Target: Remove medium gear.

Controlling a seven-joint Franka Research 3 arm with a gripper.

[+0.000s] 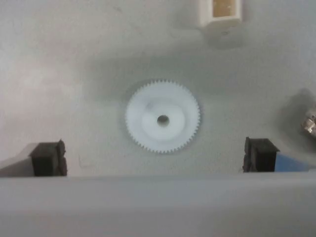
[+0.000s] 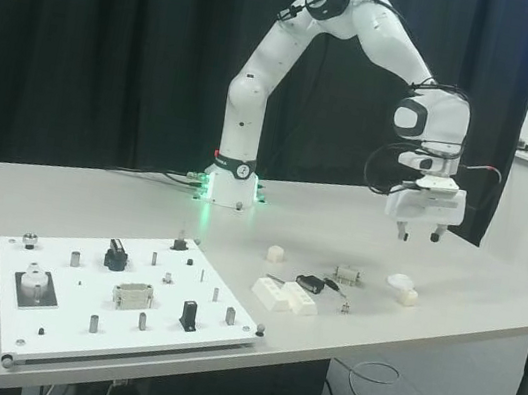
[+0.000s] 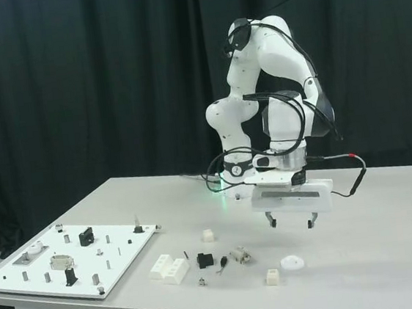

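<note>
Item: white gear (image 1: 162,116), flat on the tabletop (image 2: 492,287), beneath spread, empty fingers (image 1: 47,159); risk judged: thin rim slipping if the descent drifts off-centre.

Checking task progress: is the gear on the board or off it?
Off: the gear lies flat on the table, below the open gripper.

The grey table (image 2: 492,287) bears the arm's base (image 2: 229,190), a white assembly board (image 2: 115,299) near one end, and loose parts: a white gear (image 2: 400,280) lying flat, small white blocks (image 2: 284,295), a white cube (image 2: 276,253) and a black connector (image 2: 309,284).
</note>
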